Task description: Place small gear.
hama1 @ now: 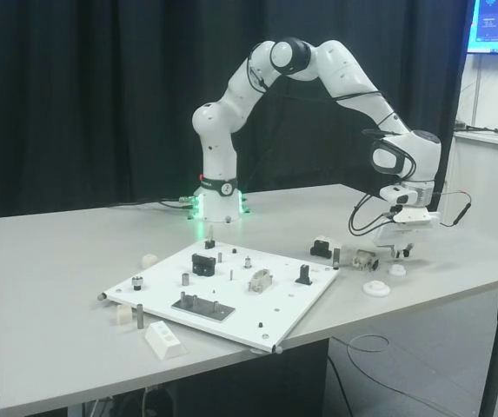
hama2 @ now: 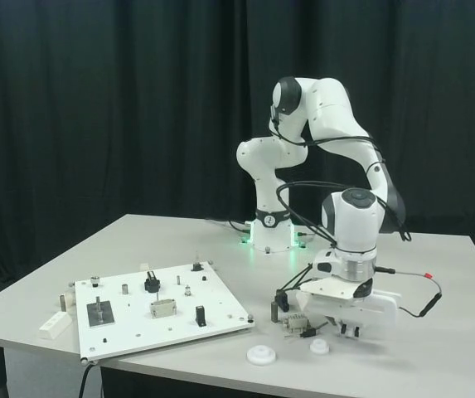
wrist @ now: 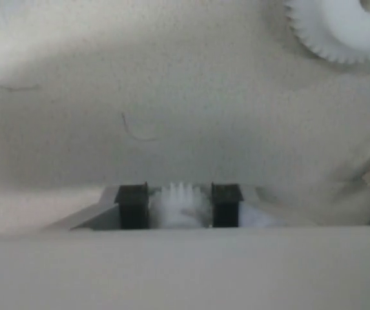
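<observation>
Between the black fingertips of the gripper, you have the small gear pinched, lifted just clear of the grey table and well apart from the white assembly board. The large gear lies on the table nearby. You look to be at the carrying stage; next, bring it across to the board and line it up over its post.
</observation>
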